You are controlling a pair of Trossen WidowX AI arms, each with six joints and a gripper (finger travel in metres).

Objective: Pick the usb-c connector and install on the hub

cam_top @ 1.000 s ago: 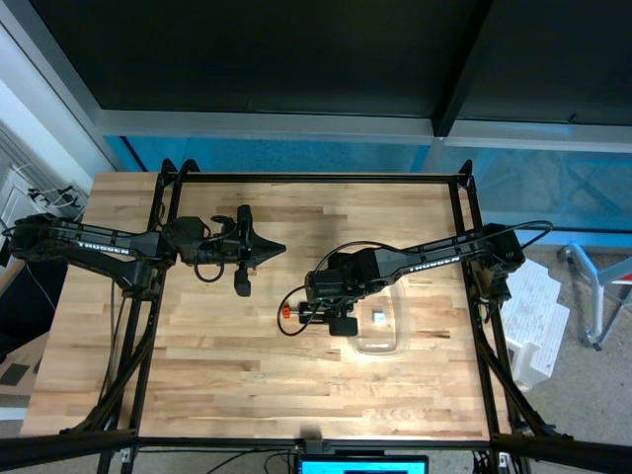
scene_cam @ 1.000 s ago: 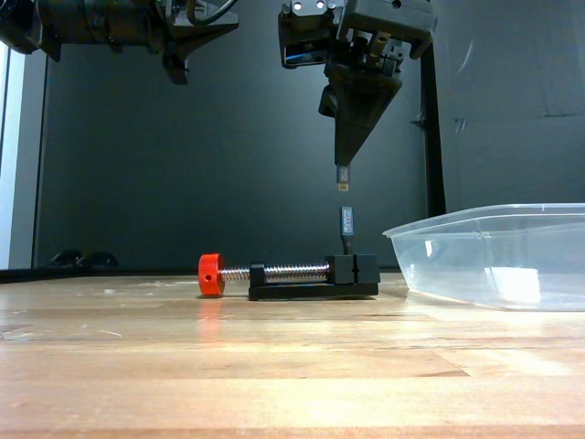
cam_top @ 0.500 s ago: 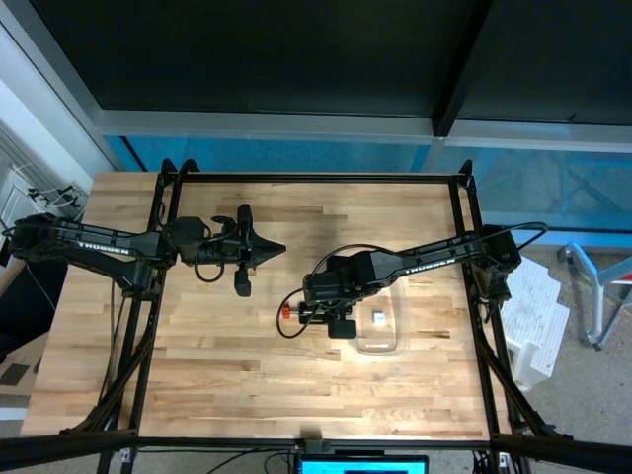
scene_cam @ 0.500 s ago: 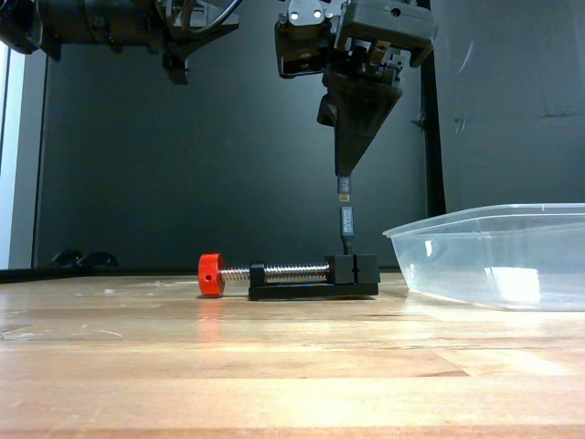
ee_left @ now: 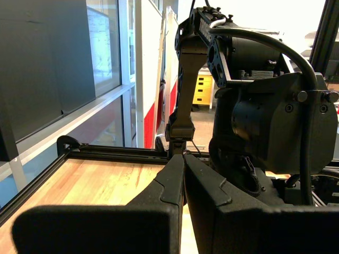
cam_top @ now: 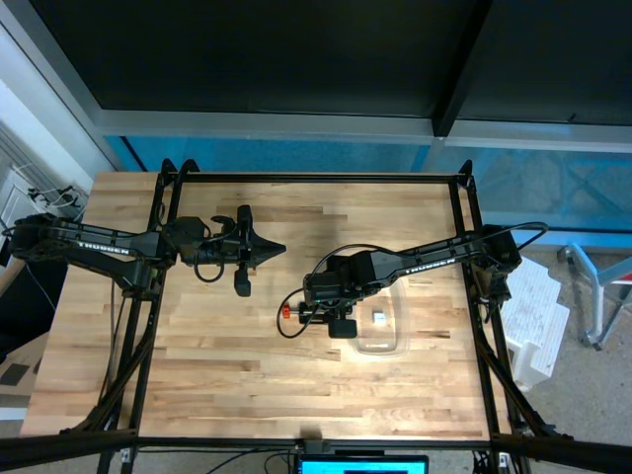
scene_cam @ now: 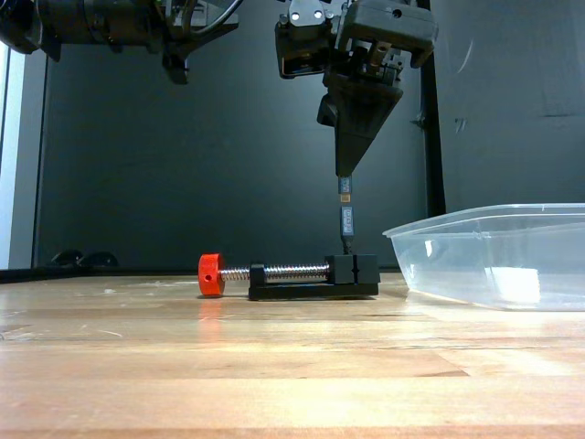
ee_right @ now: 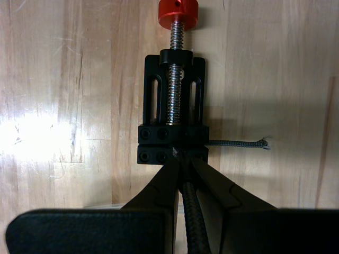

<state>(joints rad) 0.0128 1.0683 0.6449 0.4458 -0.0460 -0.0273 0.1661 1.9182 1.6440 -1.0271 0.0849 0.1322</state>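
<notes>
Right gripper [scene_cam: 345, 176] points straight down over the hub [scene_cam: 315, 274], fingers [ee_right: 163, 185] pinched on the usb-c connector [scene_cam: 345, 189]. The connector hangs vertical from the fingertips, lined up directly over the thin upright stem [scene_cam: 346, 222] at the hub's tray-side end. Its tip is right at the stem top; can't tell if they touch or if it's seated.

Right wrist view: a dark braided cable [ee_right: 190, 217] runs between the closed fingers toward the hub's end block, and a grey frayed cord [ee_right: 235, 143] lies on the wood, running out from the side of the block.

The hub lies flat on the wooden surface [cam_top: 217, 355], near the middle. Its orange-red knob [scene_cam: 210, 274] sits at the end pointing toward the left arm, with a threaded screw [scene_cam: 288, 272] running from the knob into the body.

A clear plastic tray [scene_cam: 494, 256] sits just beside the hub on the right-arm side, not touching it in the low view. A small white piece [cam_top: 378, 317] lies inside the tray.

Left gripper [cam_top: 267, 248] is held level high above the surface, well apart from the hub, toward the back left. Its fingers [ee_left: 169, 180] are pressed together with nothing between them
</notes>
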